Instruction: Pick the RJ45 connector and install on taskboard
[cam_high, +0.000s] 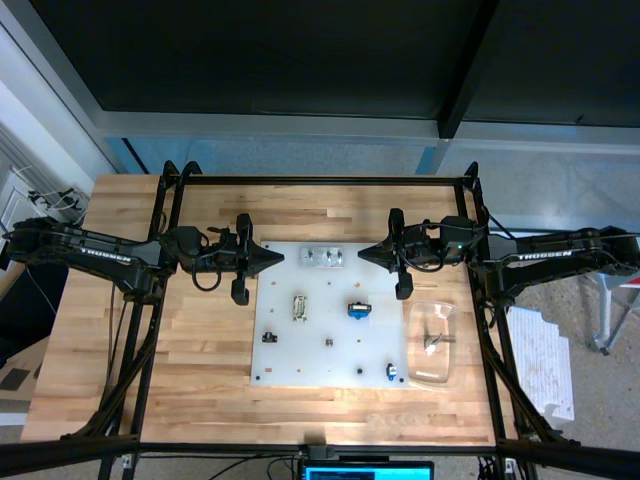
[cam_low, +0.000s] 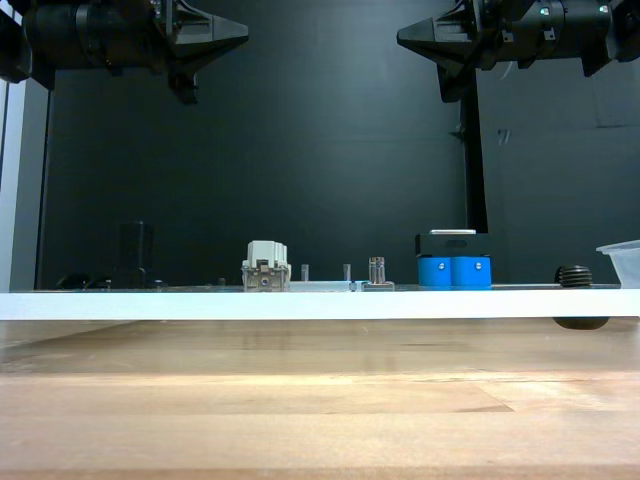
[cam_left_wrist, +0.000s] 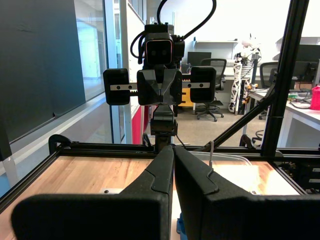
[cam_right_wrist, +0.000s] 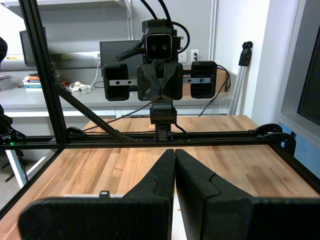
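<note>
Taskboard (cam_high: 330, 330) lies under left pincer (cam_high: 279, 258) and right pincer (cam_high: 362, 252), closed in wrist views; tray (cam_high: 447, 373) possibly holds connector (cam_high: 434, 340).

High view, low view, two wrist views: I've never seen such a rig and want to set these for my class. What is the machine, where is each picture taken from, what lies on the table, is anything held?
The machine is a pair of robot arms: a left arm and a right arm stand at opposite edges of a wooden table. The high view looks down from above; the low view looks level along the tabletop; each wrist view looks along that arm's own fingers towards the other arm. The left gripper and right gripper hang raised, tips facing, both shut and empty, above the white taskboard. It carries a silver block, a blue component and small fittings. To its right a clear tray holds a small part, probably the RJ45 connector.
</note>
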